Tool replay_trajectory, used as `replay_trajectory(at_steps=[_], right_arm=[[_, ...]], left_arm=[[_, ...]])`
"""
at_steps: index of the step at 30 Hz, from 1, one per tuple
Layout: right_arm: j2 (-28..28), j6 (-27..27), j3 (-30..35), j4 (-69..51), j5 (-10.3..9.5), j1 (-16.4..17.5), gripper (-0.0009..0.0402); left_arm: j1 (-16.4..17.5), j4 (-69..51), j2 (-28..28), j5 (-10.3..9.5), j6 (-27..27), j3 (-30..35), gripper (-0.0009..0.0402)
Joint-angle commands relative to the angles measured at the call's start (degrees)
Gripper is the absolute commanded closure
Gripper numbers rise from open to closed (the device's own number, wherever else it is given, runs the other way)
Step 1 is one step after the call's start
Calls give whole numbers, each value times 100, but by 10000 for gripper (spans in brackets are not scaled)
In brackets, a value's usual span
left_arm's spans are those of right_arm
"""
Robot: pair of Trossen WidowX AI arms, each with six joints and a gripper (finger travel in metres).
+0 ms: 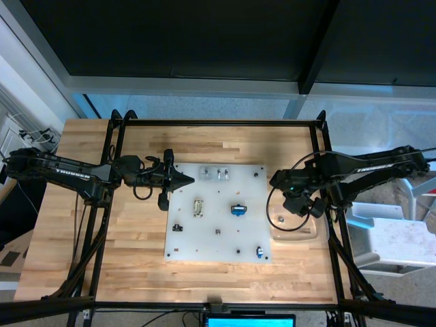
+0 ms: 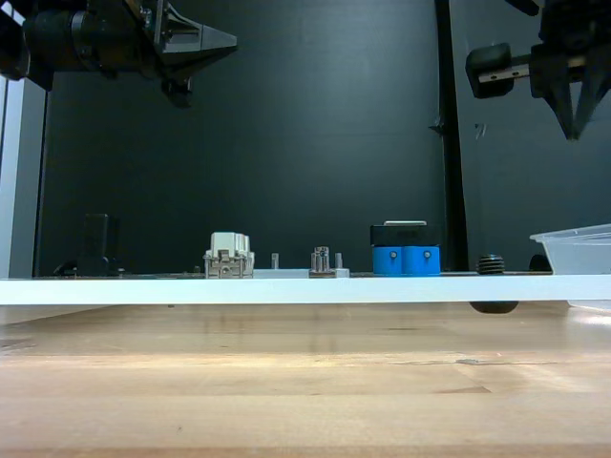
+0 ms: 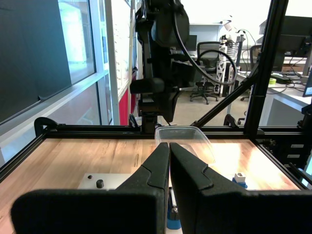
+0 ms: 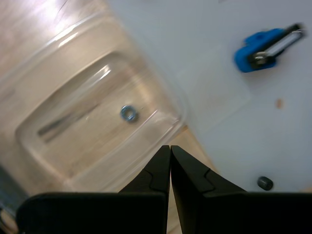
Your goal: Pick the M12 fastener and fasten on the M12 threads
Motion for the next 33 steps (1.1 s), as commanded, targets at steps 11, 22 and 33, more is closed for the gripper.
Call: replay_trajectory(at_steps=[11,22,33], right_arm=[[999,-1207,-9,-219,590,732,393],[1287,-2100,-114,44,584,944,326],[1287,-2382,-743,787,575,960,241]], left_arm=[[2,2,2,2,0,2,393],[0,2,2,2,0,2,393],[2,2,2,2,0,2,393]])
